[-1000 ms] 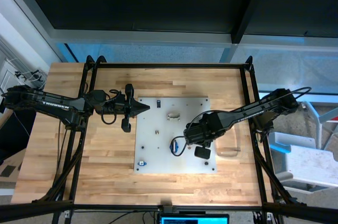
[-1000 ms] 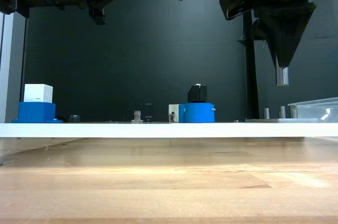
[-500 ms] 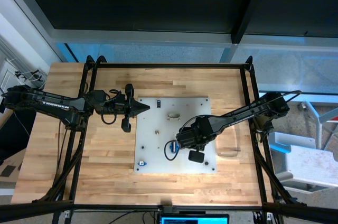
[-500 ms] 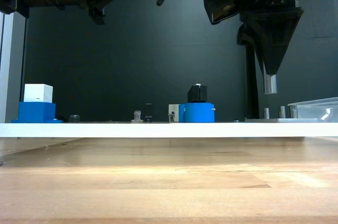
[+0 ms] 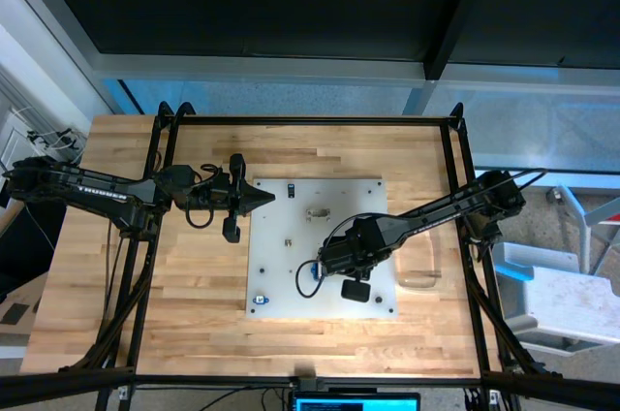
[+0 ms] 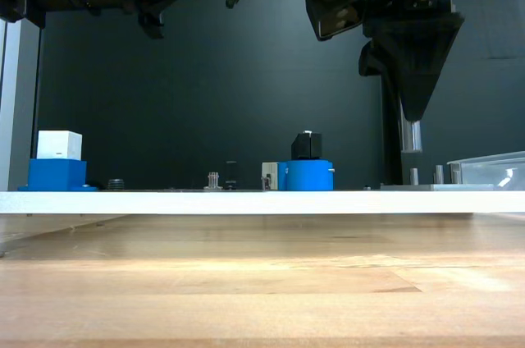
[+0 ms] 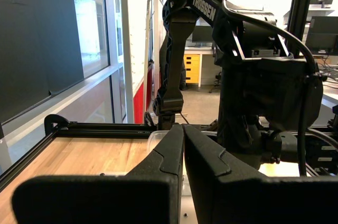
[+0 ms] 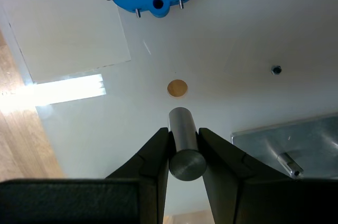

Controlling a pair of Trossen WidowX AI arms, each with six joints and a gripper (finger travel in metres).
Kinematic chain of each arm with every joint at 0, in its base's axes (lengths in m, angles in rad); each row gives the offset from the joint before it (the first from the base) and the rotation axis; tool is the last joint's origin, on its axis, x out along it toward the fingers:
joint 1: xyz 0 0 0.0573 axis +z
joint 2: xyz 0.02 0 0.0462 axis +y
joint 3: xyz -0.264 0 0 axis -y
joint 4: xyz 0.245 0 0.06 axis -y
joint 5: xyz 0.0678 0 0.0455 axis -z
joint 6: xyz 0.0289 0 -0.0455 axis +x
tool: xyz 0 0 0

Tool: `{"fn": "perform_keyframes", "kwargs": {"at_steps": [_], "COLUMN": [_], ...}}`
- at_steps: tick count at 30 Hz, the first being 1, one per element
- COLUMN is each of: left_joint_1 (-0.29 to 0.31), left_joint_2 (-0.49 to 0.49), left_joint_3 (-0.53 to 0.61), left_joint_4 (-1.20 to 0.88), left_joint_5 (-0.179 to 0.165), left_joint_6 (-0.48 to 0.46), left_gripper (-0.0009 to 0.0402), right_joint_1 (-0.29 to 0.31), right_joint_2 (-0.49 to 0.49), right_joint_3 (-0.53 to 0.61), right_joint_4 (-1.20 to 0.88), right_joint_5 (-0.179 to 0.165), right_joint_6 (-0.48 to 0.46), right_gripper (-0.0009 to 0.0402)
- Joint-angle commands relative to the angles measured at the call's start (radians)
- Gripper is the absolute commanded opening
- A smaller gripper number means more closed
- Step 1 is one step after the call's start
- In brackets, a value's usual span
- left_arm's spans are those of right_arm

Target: Pick the 16mm cylinder and place it in the taskboard

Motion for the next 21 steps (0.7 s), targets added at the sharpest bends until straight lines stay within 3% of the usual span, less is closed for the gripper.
{"fn": "perform_keyframes", "kwargs": {"at_steps": [1, 21], "left_joint_1": [0.0, 0.0], "left_joint_2": [0.0, 0.0], "left_joint_3": [0.0, 0.0], "left_joint_4": [0.0, 0.0], "left_joint_5": [0.0, 0.0], "left_joint_6": [0.0, 0.0], "left_gripper": [0.0, 0.0], "right_joint_1": [-0.005, -0.012], "right_joint_2": [0.018, 0.018], "right_joint_3": [-0.001, -0.043], "right_joint_4": [0.013, 0.081], "right_joint_5": [0.001, 0.002], "right_joint_6": [-0.007, -0.007], "right_gripper": [0.0039, 0.0039]}}
